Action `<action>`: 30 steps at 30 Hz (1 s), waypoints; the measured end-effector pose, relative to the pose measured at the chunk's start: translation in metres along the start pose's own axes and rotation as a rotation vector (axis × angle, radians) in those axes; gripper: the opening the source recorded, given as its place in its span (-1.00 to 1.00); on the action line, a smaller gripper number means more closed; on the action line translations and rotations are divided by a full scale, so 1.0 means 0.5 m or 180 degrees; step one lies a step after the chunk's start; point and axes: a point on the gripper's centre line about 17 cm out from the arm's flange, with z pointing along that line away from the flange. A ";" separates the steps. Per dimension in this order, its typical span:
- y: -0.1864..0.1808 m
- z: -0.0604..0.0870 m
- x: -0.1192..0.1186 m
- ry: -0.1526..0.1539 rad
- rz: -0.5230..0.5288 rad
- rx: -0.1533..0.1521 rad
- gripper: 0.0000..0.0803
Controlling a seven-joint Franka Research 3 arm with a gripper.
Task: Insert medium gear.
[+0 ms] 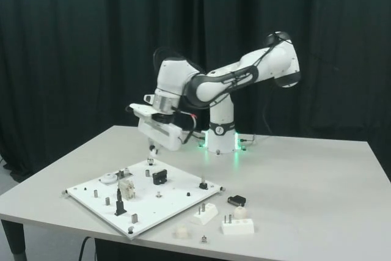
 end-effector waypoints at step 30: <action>0.210 0.127 0.018 -0.0172 0.0066 0.0276 -0.29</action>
